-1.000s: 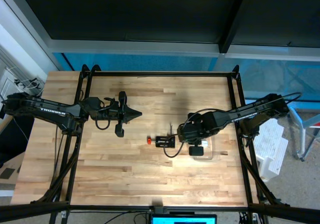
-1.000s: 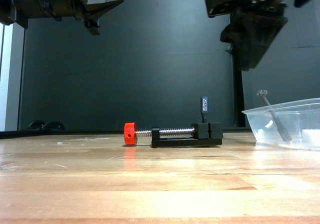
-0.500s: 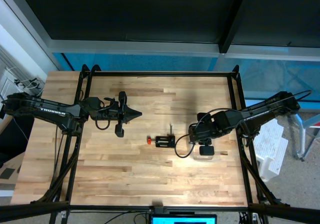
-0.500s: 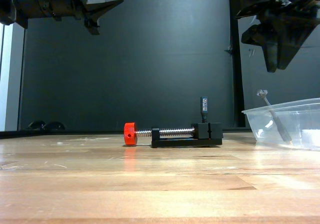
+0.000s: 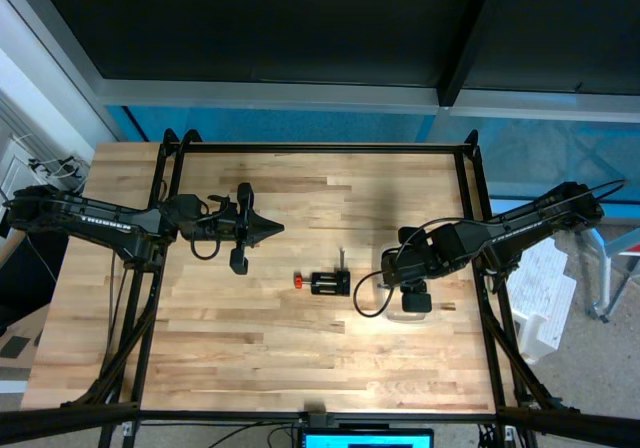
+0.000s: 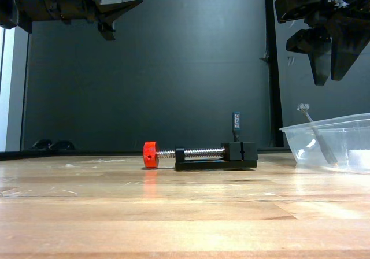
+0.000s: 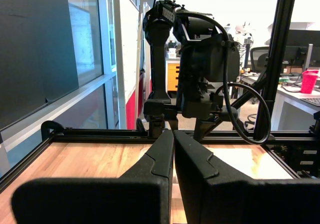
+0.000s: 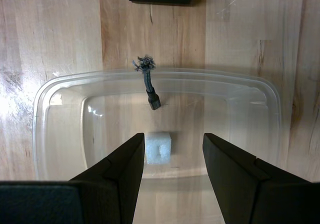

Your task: Pick the usb-c connector and install on the hub

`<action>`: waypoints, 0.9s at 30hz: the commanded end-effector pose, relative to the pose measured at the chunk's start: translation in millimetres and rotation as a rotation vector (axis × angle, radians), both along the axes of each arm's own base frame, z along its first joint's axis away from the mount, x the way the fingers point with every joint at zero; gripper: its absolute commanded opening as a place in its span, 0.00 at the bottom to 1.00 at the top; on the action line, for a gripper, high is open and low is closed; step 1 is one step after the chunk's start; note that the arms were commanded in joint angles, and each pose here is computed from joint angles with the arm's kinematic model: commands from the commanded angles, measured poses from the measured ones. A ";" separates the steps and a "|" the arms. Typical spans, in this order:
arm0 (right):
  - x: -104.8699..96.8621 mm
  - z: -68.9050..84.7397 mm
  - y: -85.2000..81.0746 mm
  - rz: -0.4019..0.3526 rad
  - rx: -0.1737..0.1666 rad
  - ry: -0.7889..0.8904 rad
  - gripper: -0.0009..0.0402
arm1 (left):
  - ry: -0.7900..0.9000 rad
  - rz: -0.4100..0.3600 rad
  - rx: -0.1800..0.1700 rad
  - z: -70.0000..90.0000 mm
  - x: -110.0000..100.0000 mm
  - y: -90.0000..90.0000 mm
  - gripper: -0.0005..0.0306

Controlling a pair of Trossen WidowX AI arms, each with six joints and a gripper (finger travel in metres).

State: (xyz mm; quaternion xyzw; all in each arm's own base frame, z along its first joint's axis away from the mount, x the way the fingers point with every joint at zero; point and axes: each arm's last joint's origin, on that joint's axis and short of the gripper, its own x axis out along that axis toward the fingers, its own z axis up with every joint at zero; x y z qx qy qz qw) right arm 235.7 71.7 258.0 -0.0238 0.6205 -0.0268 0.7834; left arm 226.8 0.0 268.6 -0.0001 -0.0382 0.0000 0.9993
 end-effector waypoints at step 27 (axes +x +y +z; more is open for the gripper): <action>20.7 -68.5 14.7 0.030 0.008 0.005 0.41 | 0.000 0.000 0.000 0.0 0.1 0.1 0.02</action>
